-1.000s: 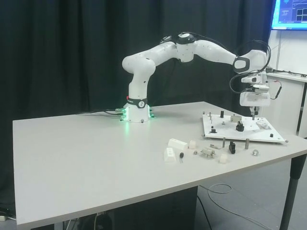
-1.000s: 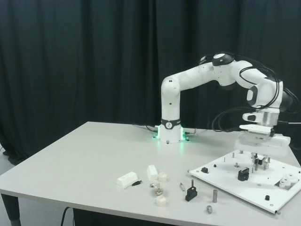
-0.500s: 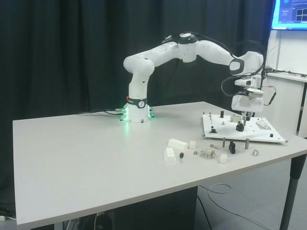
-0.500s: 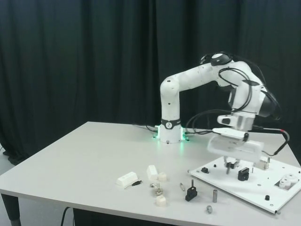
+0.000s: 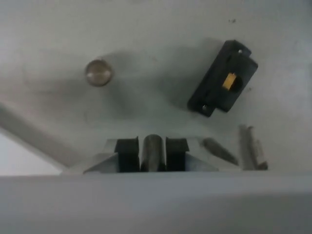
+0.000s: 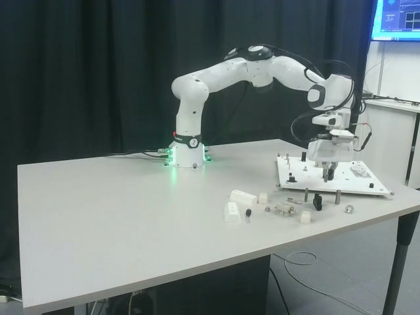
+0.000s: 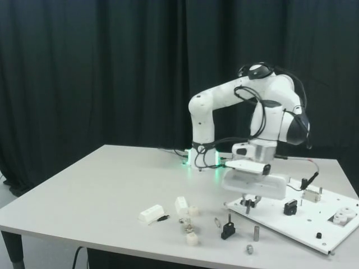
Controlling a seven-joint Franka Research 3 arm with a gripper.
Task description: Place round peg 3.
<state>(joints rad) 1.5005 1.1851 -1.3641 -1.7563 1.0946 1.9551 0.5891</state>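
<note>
Peg clamped upright, low over the board's near corner

Strewn along the table's near edge, spare parts: white blocks, a black clip standing up, and a short grey pin on end just beside it. Left off the board, presumably so each can be fetched singly.

Next back, a white board set at an angle to the table's edge and carrying a few small fittings. Looks like the place meant to take the peg.

Over the board's nearest corner, the gripper hanging low and pointing straight down. Fingers drawn in narrow, pinching the grey peg by its upper part, one on each side. Held vertical, most likely so it can go straight down into a hole without tipping.

From the wrist: grey surface below the peg, with a black clip and a round pin top near, probably the same two pieces. Also the board's rim cutting across one side. Suggests a spot right at the border of board and table. No hole visible under the peg, so cannot tell which seat is meant. Judged mid-carry, placing not yet done.

Farthest back, the white arm arching over from its base by the table's far edge, green lights at its foot, black curtain behind.
</note>
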